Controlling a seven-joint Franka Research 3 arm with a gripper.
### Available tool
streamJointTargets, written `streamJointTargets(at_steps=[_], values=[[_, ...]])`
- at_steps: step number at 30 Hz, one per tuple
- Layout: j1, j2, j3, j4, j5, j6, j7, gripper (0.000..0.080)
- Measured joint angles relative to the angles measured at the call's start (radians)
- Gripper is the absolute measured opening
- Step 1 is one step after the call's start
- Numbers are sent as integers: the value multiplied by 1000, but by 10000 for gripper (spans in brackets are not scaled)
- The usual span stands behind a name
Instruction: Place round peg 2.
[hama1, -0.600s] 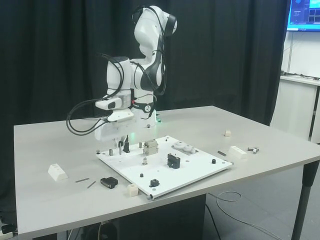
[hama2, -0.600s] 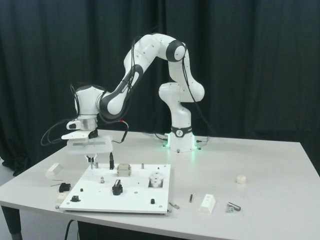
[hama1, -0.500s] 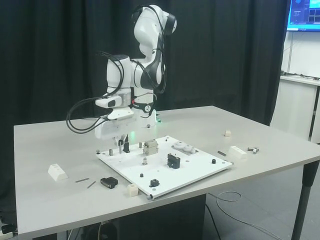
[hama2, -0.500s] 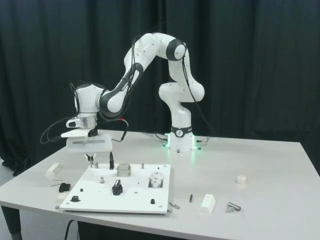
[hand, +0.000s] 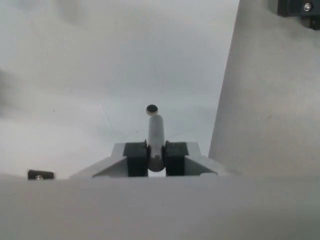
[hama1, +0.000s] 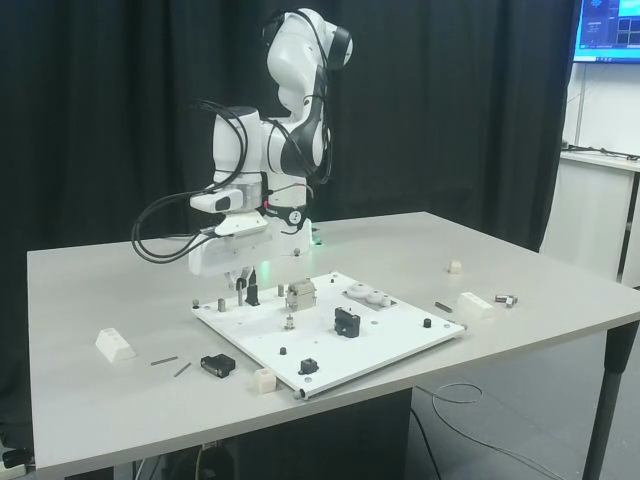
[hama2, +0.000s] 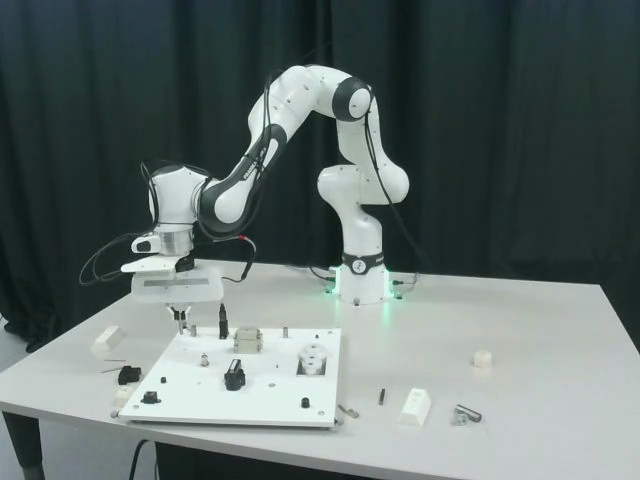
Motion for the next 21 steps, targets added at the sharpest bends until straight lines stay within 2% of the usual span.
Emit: streamJointTargets(at_steps=[13,21], values=[[0,2,0,0,0,12,0,71],[0,7,0,0,0,40,0,71]])
